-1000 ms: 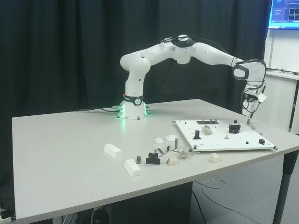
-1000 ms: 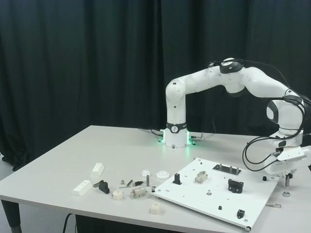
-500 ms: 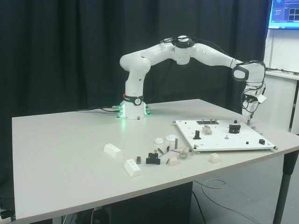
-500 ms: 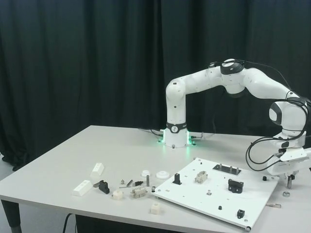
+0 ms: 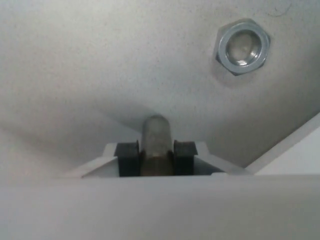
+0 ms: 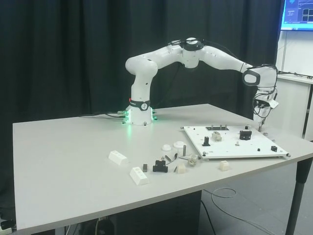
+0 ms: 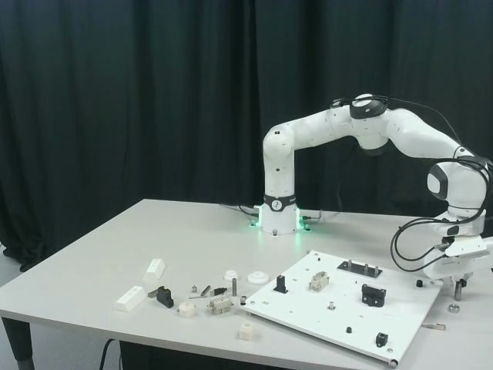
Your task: Place round peg 4.
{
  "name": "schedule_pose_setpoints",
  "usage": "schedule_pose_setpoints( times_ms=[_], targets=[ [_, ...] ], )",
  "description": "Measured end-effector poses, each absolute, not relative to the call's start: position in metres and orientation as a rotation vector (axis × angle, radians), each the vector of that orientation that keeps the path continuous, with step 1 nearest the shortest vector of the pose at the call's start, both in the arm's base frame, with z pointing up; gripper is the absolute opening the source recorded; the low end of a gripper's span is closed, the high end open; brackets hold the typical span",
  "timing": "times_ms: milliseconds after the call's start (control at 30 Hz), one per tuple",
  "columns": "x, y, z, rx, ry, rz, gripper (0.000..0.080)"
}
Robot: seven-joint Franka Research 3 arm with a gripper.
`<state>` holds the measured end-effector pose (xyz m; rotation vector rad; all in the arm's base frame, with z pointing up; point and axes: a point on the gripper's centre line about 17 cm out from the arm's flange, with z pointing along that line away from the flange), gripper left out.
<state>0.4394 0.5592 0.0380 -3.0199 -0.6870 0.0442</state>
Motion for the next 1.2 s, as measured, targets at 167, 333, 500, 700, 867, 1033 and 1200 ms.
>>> schedule_pose_setpoints(
  times_ms=[167, 333, 500, 700, 867, 1033, 1200],
  targets=[
    [0.440, 0.559, 0.037, -3.025, -0.680, 0.043, 0.0143],
    [0.440, 0.559, 0.038, -3.025, -0.679, 0.040, 0.0427],
    [0.442, 0.561, 0.042, -3.022, -0.682, 0.028, 0.0707],
    [0.446, 0.564, 0.051, -3.016, -0.684, 0.012, 0.0782],
    [0.448, 0.564, 0.060, -3.015, -0.685, 0.011, 0.0782],
    [0.449, 0.563, 0.066, -3.016, -0.685, 0.012, 0.0782],
    [0.450, 0.564, 0.070, -3.014, -0.684, 0.011, 0.0799]
  ],
)
